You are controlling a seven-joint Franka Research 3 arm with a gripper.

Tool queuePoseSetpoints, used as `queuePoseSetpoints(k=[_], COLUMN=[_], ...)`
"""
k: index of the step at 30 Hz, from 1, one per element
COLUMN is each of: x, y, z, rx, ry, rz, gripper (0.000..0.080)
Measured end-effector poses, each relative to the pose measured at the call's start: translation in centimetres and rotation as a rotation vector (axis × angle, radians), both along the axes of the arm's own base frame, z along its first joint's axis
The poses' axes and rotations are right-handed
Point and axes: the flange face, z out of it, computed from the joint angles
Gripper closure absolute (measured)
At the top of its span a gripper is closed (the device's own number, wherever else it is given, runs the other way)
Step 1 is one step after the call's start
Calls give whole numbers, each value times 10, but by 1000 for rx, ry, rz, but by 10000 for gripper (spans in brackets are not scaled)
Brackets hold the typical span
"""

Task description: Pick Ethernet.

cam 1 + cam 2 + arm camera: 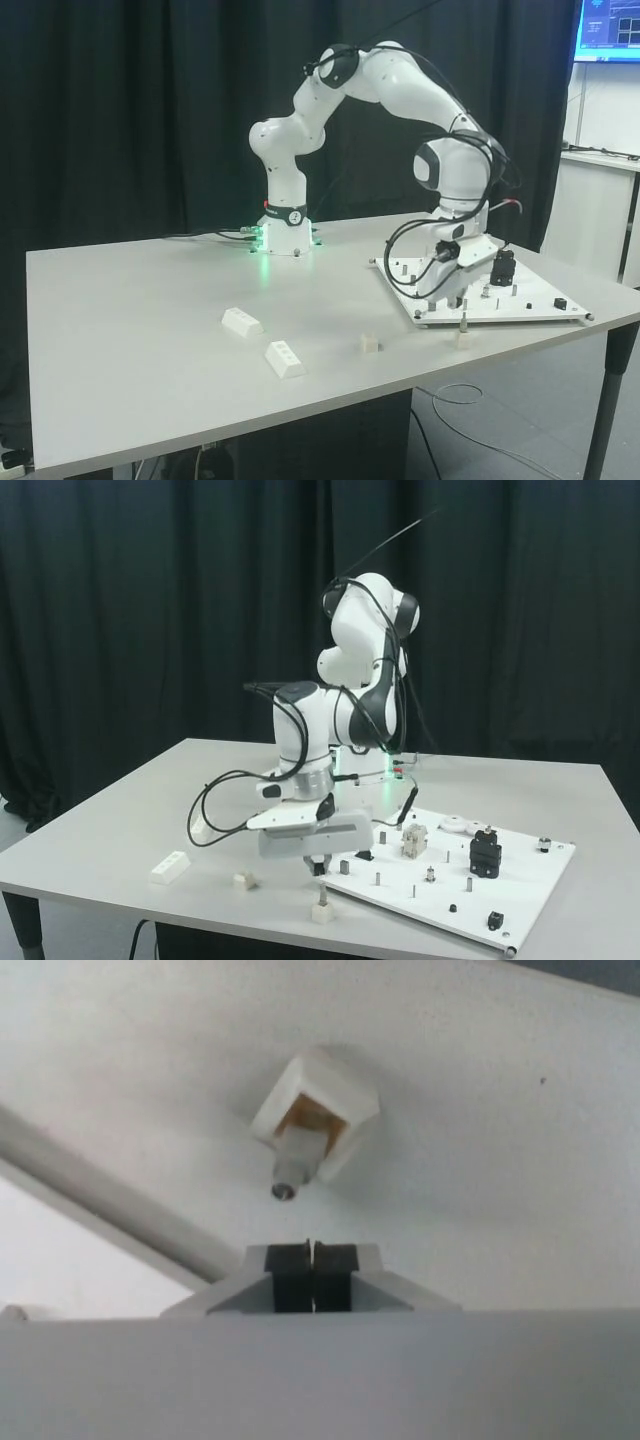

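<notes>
Claw (312, 1278) closed, empty, hovering just above the plug (313, 1125), which sits on the surface (120, 320) at the board's (530, 310) near edge, 12 o'clock of fingertips. Prob light, rigid, smooth plastic; grip flat sides.

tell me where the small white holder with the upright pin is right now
The small white holder sits on the grey table near its front edge, just off the white board's corner, almost under the gripper; in the wrist view it lies just beyond the shut jaws.

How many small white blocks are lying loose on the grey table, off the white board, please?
4: two long blocks towards the table's front, a small cube beside them, and a holder with a pin by the board's edge. More may be hidden.
</notes>
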Motion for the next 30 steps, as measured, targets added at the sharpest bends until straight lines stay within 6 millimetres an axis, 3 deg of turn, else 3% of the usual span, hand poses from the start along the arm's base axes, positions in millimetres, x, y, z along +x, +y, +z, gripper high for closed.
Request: queuePoseSetpoints(k=[11,30], x=[-1,1], y=[-2,0], z=[28,55], rx=[15,28], ry=[-3,-33], rz=[2,-19], gripper=[801,801])
